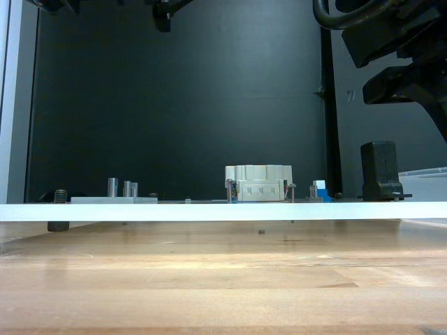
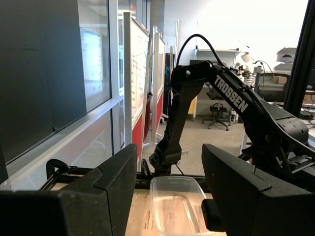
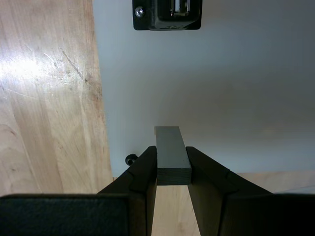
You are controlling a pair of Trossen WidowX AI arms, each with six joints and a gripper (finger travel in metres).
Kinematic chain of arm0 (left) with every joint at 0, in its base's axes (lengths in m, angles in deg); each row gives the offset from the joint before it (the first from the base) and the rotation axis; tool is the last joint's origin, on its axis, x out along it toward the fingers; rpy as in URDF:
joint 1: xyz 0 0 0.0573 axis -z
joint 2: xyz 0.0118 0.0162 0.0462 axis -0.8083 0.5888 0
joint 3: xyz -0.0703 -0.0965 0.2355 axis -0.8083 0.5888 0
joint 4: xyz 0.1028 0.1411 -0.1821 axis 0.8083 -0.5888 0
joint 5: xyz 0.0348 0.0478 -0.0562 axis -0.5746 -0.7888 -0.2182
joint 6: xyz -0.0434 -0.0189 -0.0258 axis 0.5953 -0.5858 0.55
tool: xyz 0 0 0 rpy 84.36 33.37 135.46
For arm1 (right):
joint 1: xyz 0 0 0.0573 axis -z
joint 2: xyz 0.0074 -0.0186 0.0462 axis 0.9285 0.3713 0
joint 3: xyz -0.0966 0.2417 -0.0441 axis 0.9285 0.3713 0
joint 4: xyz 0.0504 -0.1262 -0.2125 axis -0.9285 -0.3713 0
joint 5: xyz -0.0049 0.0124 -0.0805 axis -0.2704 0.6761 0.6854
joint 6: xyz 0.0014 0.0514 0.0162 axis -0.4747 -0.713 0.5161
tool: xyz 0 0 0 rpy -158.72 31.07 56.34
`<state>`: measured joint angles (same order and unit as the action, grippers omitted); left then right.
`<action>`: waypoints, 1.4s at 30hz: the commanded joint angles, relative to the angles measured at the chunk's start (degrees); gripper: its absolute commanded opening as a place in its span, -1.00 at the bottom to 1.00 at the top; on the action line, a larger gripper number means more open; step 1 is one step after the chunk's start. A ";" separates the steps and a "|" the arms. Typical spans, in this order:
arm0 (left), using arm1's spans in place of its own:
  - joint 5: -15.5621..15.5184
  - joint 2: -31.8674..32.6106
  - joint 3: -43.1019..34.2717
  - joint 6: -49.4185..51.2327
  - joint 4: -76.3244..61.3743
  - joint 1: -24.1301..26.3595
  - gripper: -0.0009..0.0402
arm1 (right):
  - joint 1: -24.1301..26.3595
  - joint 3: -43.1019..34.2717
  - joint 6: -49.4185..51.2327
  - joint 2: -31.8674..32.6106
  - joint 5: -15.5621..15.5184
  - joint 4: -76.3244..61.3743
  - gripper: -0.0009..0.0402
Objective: Pick the 16mm bar and place in it's hole on the taskboard
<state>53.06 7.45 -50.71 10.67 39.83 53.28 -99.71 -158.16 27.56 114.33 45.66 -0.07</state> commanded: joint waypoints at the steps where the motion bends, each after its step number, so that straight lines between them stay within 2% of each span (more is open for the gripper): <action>1: 0.00 0.00 -0.02 0.00 -0.02 0.00 -0.08 | -0.04 -0.02 -0.02 -0.02 -0.44 0.02 -0.91; 31: 0.00 0.00 -0.02 0.00 0.00 0.00 -0.08 | 0.13 3.56 -1.09 -0.02 -0.39 4.44 -0.88; 35: 0.02 0.00 -0.02 0.00 -0.02 0.00 -0.08 | 0.13 3.17 -0.57 -0.02 -0.39 4.39 -0.69; 42: 0.00 0.00 -0.02 0.00 0.00 -0.02 -0.08 | 0.15 1.66 -0.50 -0.15 -0.42 2.67 -0.11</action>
<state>53.06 7.45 -50.71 10.69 39.81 53.28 -99.54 -155.88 26.95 114.27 45.16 3.29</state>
